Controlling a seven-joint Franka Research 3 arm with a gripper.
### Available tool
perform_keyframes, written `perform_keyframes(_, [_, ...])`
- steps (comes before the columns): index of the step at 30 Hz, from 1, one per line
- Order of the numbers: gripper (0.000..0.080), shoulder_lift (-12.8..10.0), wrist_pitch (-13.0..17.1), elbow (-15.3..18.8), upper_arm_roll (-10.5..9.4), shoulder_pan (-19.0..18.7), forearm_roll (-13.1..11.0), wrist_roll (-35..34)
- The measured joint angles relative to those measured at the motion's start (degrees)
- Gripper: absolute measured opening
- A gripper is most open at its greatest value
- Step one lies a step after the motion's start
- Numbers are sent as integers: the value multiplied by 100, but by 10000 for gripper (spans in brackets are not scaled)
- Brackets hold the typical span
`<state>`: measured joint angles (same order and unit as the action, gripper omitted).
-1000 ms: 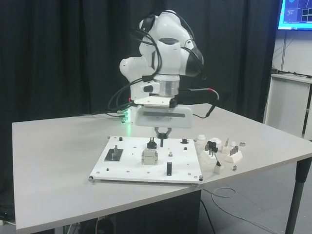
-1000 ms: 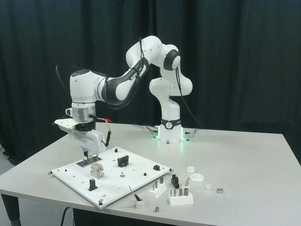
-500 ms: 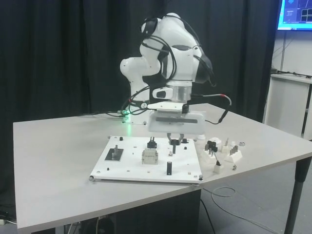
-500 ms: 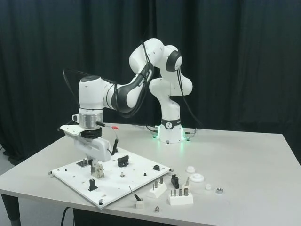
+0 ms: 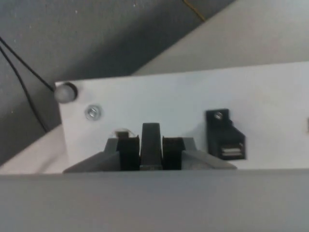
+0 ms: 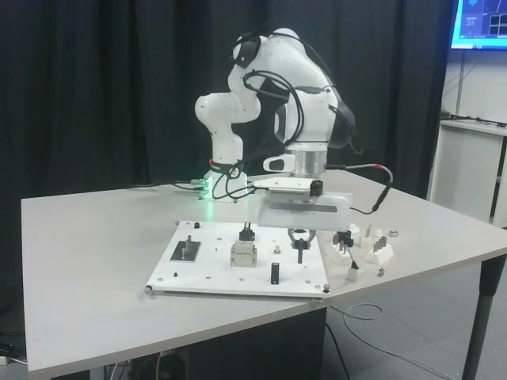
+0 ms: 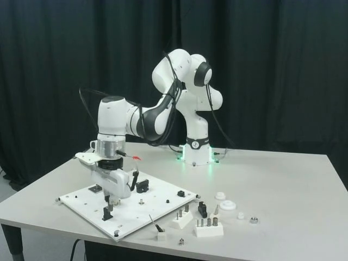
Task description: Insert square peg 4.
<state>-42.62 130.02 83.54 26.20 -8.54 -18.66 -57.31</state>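
Grey worktop [image 6: 87, 261] against black curtains [image 7: 283, 70], carrying everything. White arm [image 7: 157, 111] bolted near the far edge, bent over and reaching down to the white board [image 6: 214, 265] at the near side of the worktop. Board flat, with small fixtures standing on it: a grey block [image 6: 242, 254] near the middle, a dark flat plate [image 6: 188, 250] toward one end, a short black upright piece [image 6: 274, 273] near the front edge, a black socket-like part [image 5: 226, 140] just beside the claw in the wrist view. Off the board, on the bare worktop, white holders [image 7: 208, 229] with short pins, plus a few white rings [image 7: 226, 205] and a nut [image 7: 253, 220] well apart from the arm.

Claw [image 5: 150, 153] pointing straight down over the board, close to its front edge and corner, fingers [image 5: 127, 152] drawn together and clamped on a dark square peg [image 5: 150, 145] standing upright between them. Peg's lower end just above or at the board surface; contact cannot be told from any view. In the first room view, claw [image 6: 300, 241] low over the board, between the grey block and the board's side nearest the white holders. A corner bumper [image 5: 65, 92] and a screw [image 5: 92, 112] near the claw in the wrist view.
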Motion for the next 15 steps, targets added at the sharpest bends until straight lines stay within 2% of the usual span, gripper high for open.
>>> perform_keyframes(8, [97,-236,144,-200,-49,0,25,-1])
perform_keyframes(15, [97,-346,170,-294,-120,6,237,4])
